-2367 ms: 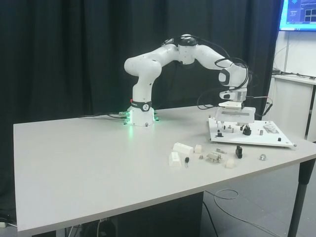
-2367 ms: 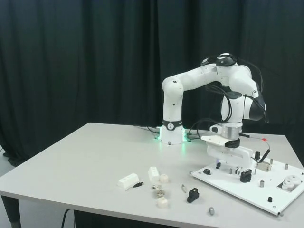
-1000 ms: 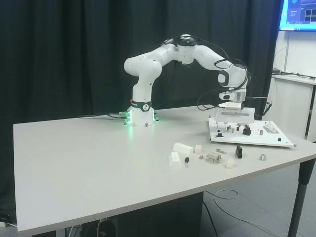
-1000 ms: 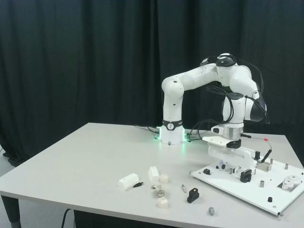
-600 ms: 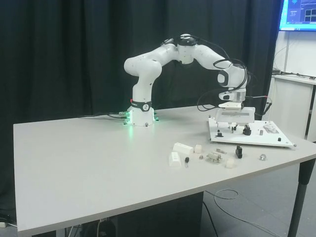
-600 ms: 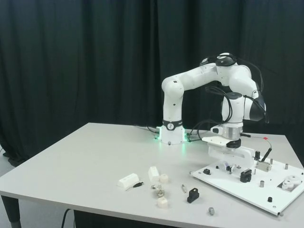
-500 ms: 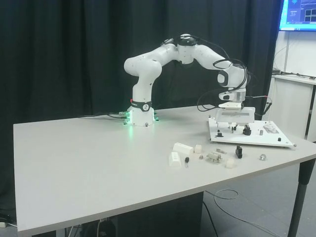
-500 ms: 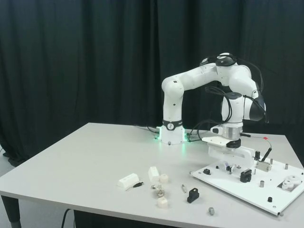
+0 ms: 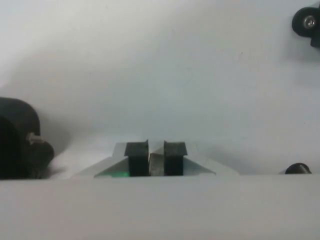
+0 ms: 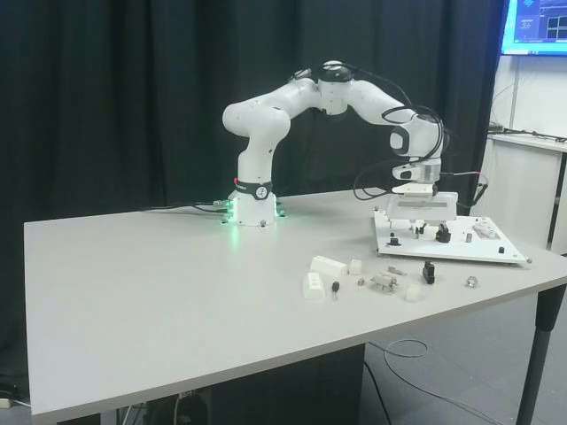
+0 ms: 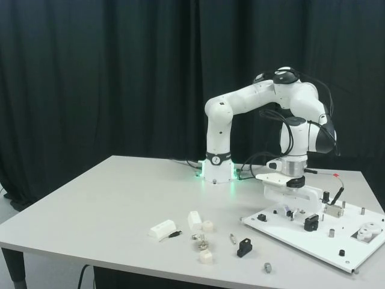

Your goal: Remove square peg 2.

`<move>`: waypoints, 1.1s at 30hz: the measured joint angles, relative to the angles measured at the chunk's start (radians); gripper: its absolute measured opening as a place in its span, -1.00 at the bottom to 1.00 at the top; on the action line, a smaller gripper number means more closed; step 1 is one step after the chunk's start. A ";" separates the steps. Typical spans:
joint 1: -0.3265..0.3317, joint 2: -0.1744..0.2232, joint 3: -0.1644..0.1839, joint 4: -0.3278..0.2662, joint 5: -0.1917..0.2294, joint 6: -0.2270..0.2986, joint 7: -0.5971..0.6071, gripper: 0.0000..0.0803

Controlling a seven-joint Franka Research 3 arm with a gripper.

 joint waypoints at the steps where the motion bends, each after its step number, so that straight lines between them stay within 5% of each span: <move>1: 0.000 0.000 0.000 0.000 0.000 0.000 0.000 -0.85; 13: 0.003 -0.005 -0.010 0.000 -0.011 -0.006 0.000 -0.85; 33: 0.030 -0.025 -0.108 0.001 -0.096 -0.089 0.005 -0.85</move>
